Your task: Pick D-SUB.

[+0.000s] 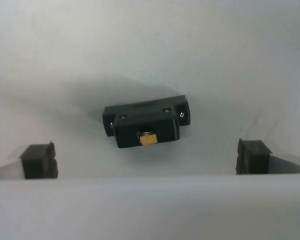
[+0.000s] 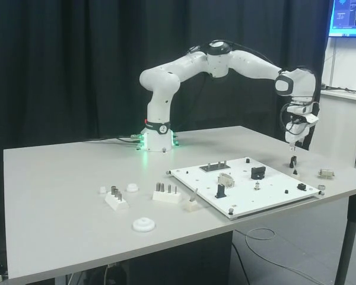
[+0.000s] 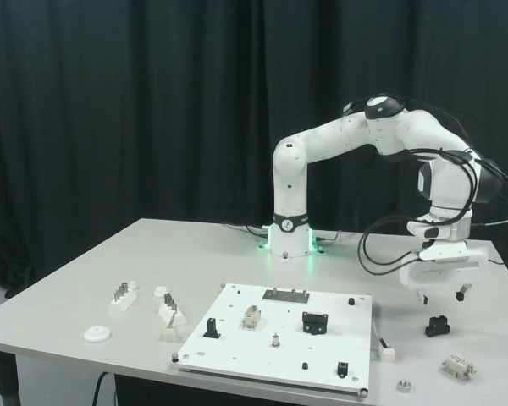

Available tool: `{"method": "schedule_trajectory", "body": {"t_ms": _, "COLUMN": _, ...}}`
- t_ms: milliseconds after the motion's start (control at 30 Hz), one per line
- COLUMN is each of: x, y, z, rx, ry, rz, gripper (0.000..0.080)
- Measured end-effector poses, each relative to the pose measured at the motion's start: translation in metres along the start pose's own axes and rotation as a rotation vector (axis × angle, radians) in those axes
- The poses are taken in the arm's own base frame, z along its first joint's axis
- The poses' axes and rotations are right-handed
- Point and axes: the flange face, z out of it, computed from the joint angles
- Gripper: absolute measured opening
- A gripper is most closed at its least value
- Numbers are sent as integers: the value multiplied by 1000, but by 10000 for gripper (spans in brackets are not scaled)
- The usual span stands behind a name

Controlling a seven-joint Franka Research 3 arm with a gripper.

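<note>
Gripper (image 3: pixel 439 296) hovering above the black D-SUB connector (image 3: pixel 438 325), fingers spread wide and holding nothing. Connector lying on the grey table (image 3: pixel 93 279), just right of the white assembly board (image 3: pixel 237 347) and well clear of its fixtures. In the wrist view, D-SUB connector (image 1: pixel 146 121) sitting between the two fingertips (image 1: pixel 38 161), slightly skewed. Best done by rotating to square up with the housing, descending straight, then closing across the narrow body.

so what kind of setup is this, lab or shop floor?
Looks like a robotics lab test cell: a white arm bolted to a grey table, a white assembly board of small fixtures, black curtains behind.
</note>
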Motion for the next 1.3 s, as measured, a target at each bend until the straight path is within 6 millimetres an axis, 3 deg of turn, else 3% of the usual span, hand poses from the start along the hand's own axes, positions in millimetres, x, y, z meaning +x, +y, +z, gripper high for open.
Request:
{"method": "schedule_trajectory", "body": {"t_ms": 400, "x": 4, "y": 2, "z": 23, "rx": 12, "ry": -55, "rz": -149, "gripper": 800}}
{"method": "schedule_trajectory", "body": {"t_ms": 1300, "x": 12, "y": -3, "z": 50, "rx": 12, "ry": -93, "rz": -165, "gripper": 800}}
